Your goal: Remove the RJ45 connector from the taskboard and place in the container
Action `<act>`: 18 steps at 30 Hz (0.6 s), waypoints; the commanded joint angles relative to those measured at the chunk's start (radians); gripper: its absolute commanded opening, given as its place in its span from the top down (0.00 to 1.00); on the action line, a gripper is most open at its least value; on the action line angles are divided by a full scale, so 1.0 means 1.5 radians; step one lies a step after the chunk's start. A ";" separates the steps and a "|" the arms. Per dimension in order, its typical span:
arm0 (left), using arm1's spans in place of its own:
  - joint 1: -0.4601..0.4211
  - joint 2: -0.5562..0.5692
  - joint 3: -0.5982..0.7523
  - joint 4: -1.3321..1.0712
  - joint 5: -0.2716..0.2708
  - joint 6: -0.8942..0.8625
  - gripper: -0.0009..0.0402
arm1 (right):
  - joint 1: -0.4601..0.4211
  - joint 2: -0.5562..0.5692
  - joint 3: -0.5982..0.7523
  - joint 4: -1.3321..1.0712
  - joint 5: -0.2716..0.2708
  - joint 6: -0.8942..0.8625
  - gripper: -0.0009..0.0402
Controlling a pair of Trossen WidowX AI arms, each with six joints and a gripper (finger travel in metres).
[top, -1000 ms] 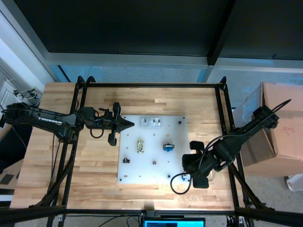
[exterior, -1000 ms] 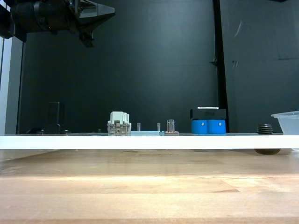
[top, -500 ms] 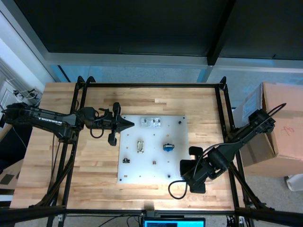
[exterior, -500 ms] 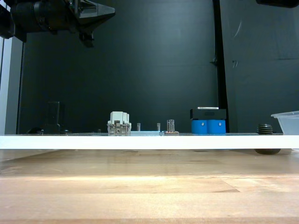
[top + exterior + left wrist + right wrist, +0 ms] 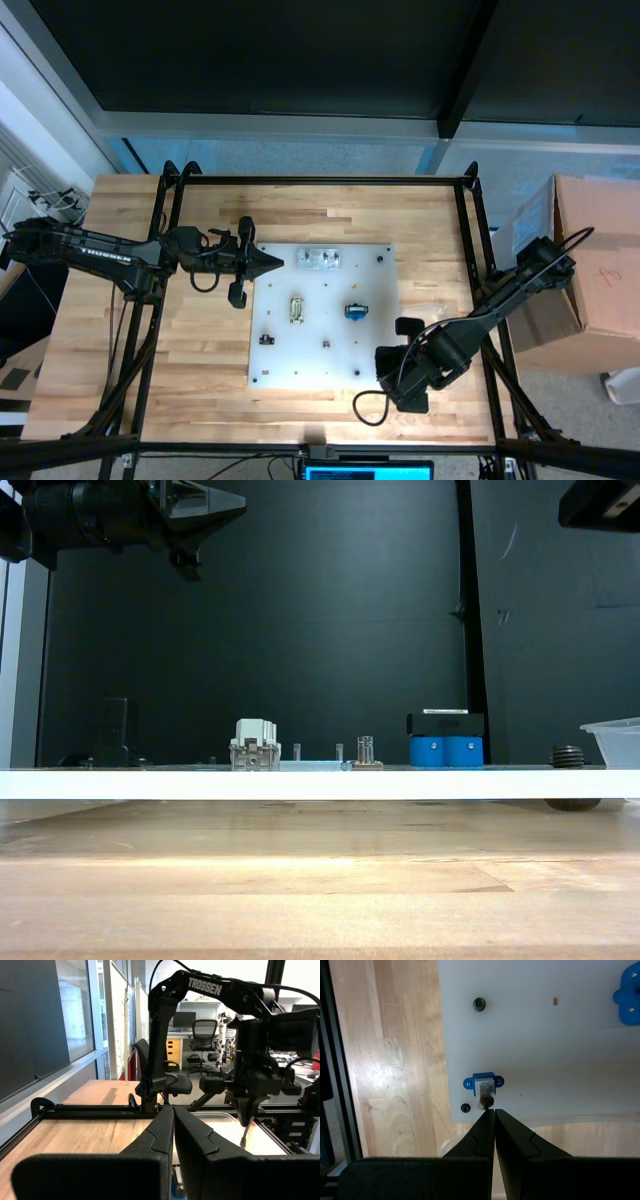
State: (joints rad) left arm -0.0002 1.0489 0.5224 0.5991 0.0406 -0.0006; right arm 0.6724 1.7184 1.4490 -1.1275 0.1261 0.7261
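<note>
The RJ45 connector [image 5: 484, 1086] sits in its blue seat near the corner of the white taskboard [image 5: 545, 1050], with a dark end toward the board's edge; in the high view the connector [image 5: 362, 372] shows small by the board's near right corner. My right gripper [image 5: 490, 1111] is shut, empty, high above the board, its tips lining up just beside the connector. The high view shows the right gripper [image 5: 386, 372] over that corner. The clear container [image 5: 612, 740] stands right of the board. My left gripper [image 5: 272, 263] hangs shut and empty over the board's left edge.
On the taskboard [image 5: 320, 350] stand a white multi-pin connector [image 5: 296, 309], a blue connector [image 5: 355, 311] and a clear part [image 5: 322, 260]. A cardboard box [image 5: 595, 270] sits beyond the table's right side. Black frame rails run along the table's sides.
The right arm has swung toward the near edge and leftward, its gripper now over the board's near right corner and showing in the low view. The left arm and the connector have not moved.
</note>
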 commanded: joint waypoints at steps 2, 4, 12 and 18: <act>0.000 0.000 0.000 0.000 0.000 0.000 0.98 | 0.001 0.025 -0.001 0.020 -0.004 -0.001 0.98; 0.000 0.000 0.000 0.000 0.000 0.000 0.98 | 0.002 0.035 -0.001 0.029 -0.005 -0.001 0.98; 0.000 0.000 0.000 0.000 0.000 0.000 0.98 | 0.003 0.064 -0.001 0.062 -0.014 -0.001 0.98; 0.000 0.000 0.000 0.000 0.000 0.000 0.98 | 0.004 0.082 -0.001 0.071 -0.032 -0.001 0.98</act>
State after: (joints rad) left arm -0.0002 1.0489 0.5224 0.5991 0.0406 -0.0002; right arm 0.6773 1.8381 1.4464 -1.0191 0.0818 0.7254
